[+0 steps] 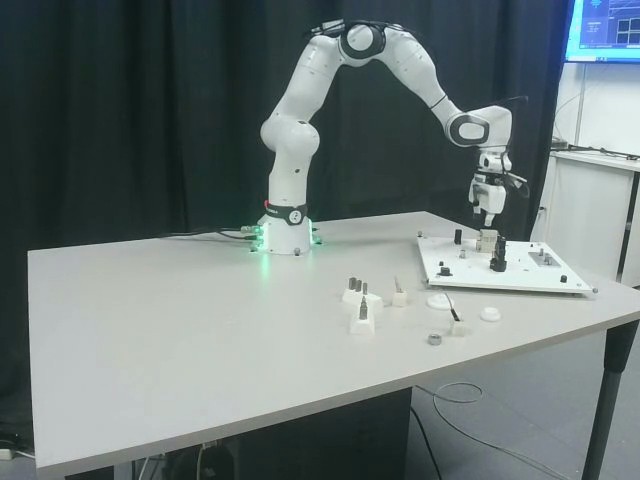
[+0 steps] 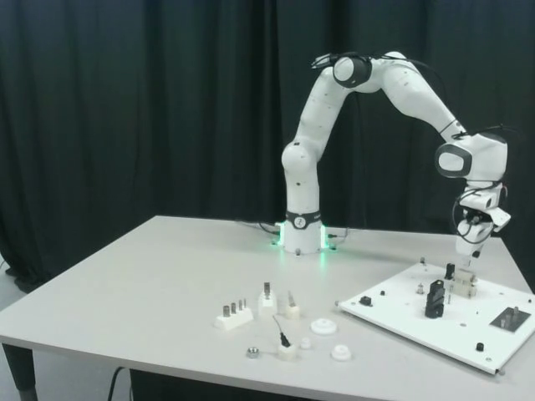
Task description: Insert waterproof.
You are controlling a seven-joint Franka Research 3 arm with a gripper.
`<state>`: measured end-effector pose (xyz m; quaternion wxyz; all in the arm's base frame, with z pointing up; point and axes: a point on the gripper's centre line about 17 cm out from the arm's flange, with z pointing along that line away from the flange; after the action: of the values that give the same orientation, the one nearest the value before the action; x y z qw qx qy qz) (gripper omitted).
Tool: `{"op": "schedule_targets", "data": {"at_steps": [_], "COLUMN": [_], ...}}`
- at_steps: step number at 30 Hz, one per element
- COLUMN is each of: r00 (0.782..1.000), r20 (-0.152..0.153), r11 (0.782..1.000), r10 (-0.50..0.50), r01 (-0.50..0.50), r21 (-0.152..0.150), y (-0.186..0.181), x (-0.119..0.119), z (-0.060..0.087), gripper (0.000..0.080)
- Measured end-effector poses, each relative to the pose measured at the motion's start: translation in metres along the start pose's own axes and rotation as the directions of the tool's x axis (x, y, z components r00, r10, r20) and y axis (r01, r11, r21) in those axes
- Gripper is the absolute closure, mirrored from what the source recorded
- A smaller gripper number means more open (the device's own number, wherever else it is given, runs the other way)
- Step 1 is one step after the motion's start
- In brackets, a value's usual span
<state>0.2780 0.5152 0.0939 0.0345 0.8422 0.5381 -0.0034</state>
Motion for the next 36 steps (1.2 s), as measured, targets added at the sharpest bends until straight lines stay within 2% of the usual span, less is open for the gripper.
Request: {"op": "schedule_targets", "data": {"at_steps": [36], "r00": [1.000], "r20": [-0.012], "r11": [1.000], "r10": [-0.003], "r01": [0.003], "r21": [-0.020], "y": [0.000], "x": [0.005], "z": [0.011], "gripper": [0.0003]}}
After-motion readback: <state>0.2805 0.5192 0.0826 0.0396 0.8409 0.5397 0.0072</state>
